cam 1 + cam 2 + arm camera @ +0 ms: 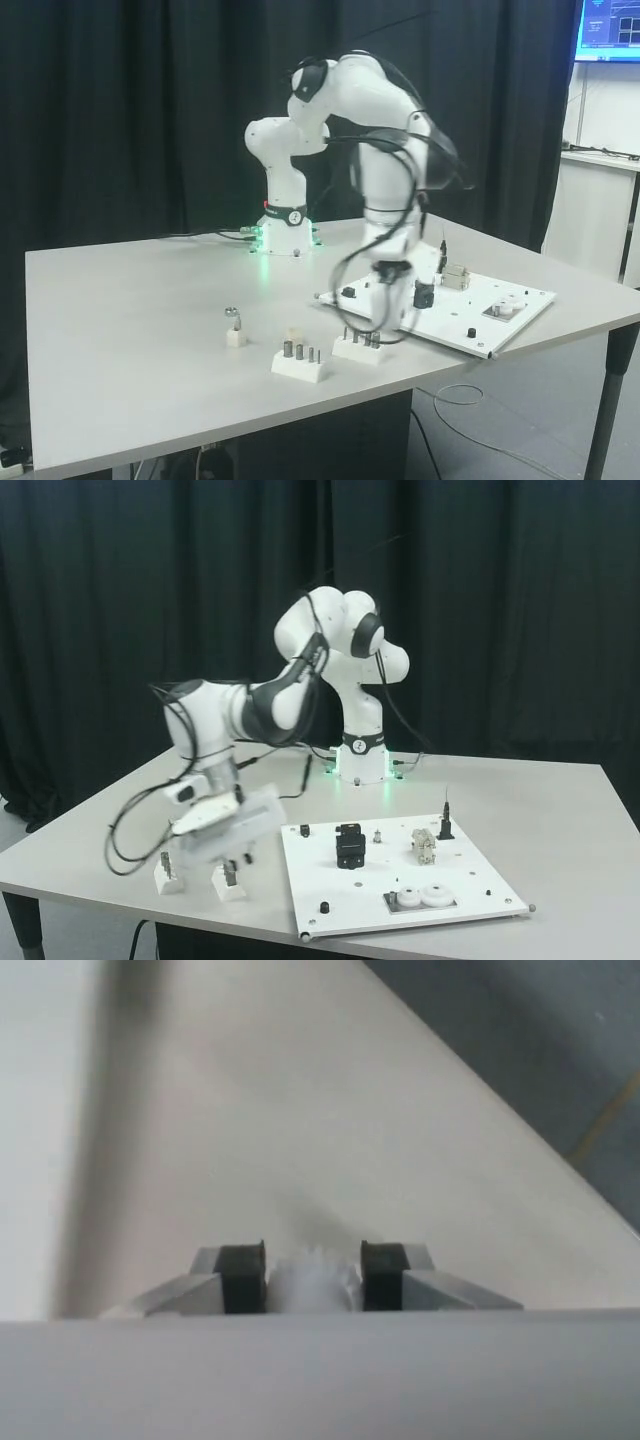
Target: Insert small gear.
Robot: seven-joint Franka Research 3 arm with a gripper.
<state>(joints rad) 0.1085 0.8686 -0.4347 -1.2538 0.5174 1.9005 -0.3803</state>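
A black curtain (120, 110) backs the room. On the grey table (130, 330), from left to right in the first room view: a small stand (235, 336) with a peg, a white block (300, 364) holding upright pins, a second such block (358, 348) beneath the arm (385, 150), then the white board (500, 322) carrying fixtures. The arm's base (285, 235) shows green light. A screen (610, 30) glows at far right. In the wrist view the gripper (313, 1282) is clamped on a small white gear (313, 1280), held between the black pads (241, 1275) above the table.
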